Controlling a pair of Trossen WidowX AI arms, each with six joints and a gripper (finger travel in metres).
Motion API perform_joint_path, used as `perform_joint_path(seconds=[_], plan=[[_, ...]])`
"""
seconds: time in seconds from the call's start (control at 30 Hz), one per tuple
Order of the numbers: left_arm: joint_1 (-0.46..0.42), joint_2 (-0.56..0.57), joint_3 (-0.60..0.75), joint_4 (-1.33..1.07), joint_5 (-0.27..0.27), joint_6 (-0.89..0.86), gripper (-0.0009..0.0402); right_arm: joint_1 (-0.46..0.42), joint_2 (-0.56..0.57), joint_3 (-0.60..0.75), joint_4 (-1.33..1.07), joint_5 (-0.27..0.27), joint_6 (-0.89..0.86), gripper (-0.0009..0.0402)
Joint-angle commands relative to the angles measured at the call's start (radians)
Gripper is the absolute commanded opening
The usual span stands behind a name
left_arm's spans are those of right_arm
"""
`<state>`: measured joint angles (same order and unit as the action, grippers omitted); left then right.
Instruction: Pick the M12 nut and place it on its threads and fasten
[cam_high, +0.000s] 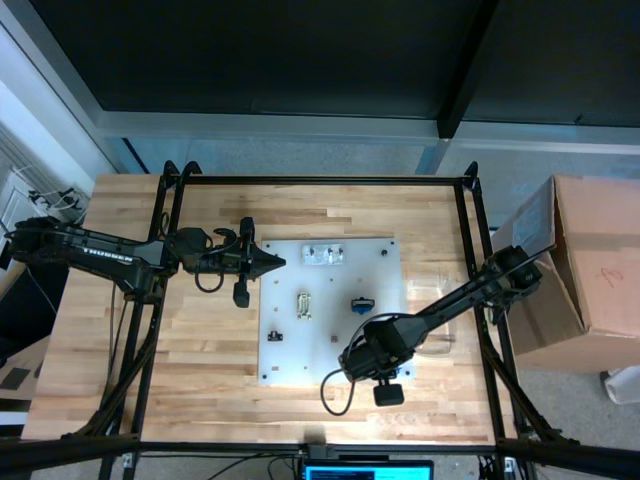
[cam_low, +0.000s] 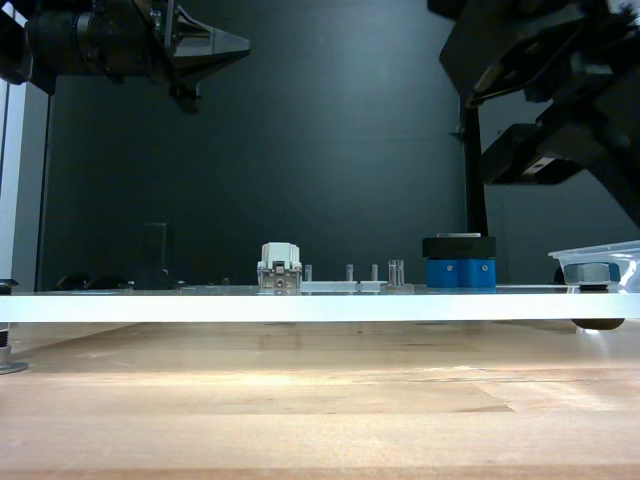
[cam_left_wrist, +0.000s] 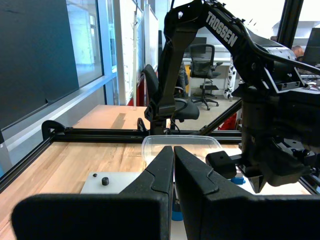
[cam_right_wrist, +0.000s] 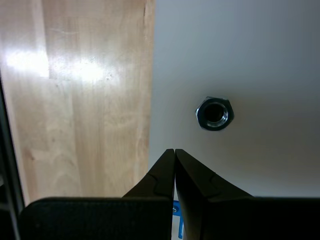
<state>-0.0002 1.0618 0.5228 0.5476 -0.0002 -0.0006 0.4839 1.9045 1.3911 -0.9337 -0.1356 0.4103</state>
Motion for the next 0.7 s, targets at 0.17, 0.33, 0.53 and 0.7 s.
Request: perform_joint_path(seconds=[0.17,0.33,0.53,0.7], plan=[[0.0,0.0,0.0,0.0,0.0,0.0,0.0,-0.009,-0.006,0.001,-0.014,0.19,0.032,0.0],[0.0,0.0,0.0,0.0,0.0,0.0,0.0,-0.008,0.009,0.001,0.014,0.247,0.037,0.0],[0.0,0.0,0.0,0.0,0.0,0.0,0.0,-0.001,0.027,0.0,0.039,0.244,0.035,0.0],[0.0,0.0,0.0,0.0,0.0,0.0,0.0,0.001,0.027,-0.003,0.038,0.205,0.026,0.0]])
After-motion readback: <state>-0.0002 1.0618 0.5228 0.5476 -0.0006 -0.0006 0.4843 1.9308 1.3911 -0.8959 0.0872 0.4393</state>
